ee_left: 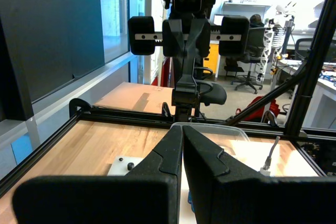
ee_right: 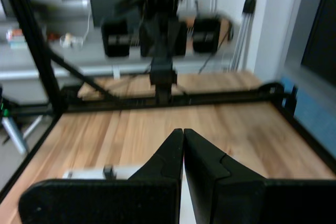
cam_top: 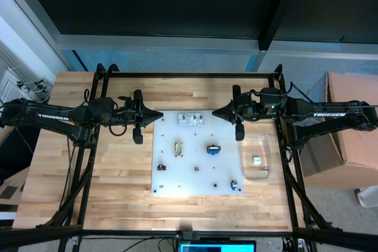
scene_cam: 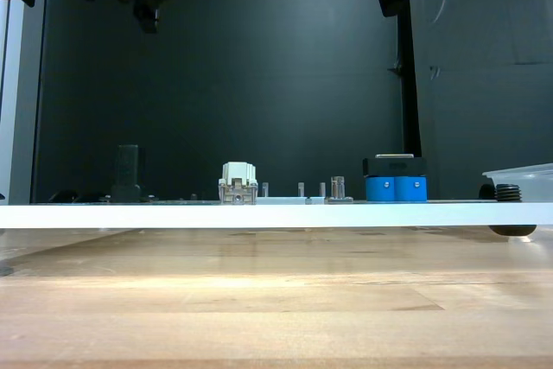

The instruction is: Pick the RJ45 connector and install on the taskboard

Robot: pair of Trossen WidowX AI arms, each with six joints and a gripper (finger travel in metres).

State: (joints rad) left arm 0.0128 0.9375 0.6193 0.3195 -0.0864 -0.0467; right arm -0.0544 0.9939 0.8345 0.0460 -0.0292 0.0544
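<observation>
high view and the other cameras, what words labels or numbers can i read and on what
"TROSSEN", white letters on the left arm.
"TROSSEN", white letters on the right arm.
Nothing else is readable: the white board shows no legible marks, and the screen is too small to read.
The left gripper and right gripper hover over the board's far edge, jaws shut and empty.
I cannot tell where the connector is.

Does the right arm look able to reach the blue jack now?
Probably yes: the right gripper, fingers shut, hangs high over the white board's far edge, and nothing stands between it and the blue jack. The left gripper hangs opposite, shut.
</observation>
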